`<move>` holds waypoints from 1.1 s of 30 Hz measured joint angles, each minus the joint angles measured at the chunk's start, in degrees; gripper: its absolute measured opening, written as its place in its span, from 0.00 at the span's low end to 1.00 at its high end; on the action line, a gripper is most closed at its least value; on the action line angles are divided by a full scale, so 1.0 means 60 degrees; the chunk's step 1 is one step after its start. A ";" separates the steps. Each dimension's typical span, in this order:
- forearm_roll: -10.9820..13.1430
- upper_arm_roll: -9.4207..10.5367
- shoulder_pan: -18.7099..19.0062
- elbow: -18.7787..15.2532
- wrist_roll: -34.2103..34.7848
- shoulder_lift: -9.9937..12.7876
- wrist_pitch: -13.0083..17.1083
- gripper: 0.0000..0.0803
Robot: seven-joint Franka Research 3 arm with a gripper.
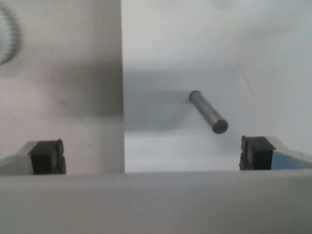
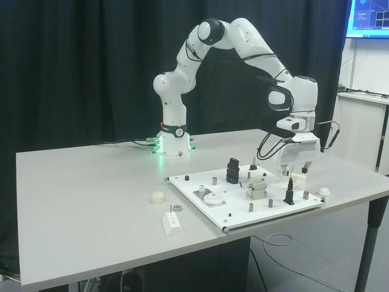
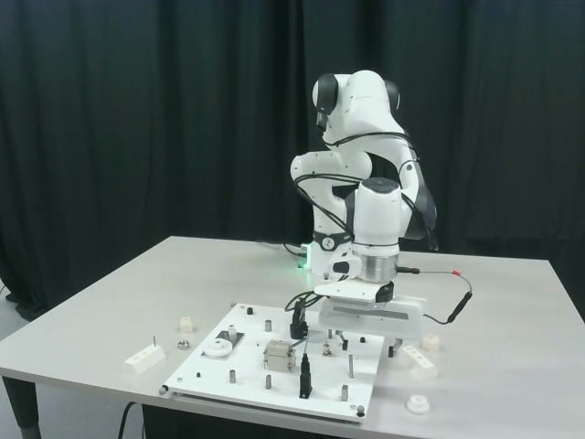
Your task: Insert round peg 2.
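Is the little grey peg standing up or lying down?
Standing up. In the wrist view the round peg shows its flat end and side below the open tool, rising from the white board.

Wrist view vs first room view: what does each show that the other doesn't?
Only the wrist view: the peg seen close, standing on the white board between the open fingers, nothing gripped, and the board's edge against the table.

Only the first room view: the whole arm, its green-lit base, and loose white parts on the table beside the board.

Both: the gripper over the board, and the table.
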 joint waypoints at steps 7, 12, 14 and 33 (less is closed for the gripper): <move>0.0000 0.0081 0.0005 0.0000 0.0000 0.0000 0.0001 1.00; 0.0000 0.0141 0.0007 0.0000 0.0000 0.0001 0.0028 1.00; 0.0000 0.0160 0.0007 0.0000 0.0000 0.0001 0.0058 1.00; 0.0000 0.0204 -0.0003 0.0001 0.0009 0.0145 0.0542 1.00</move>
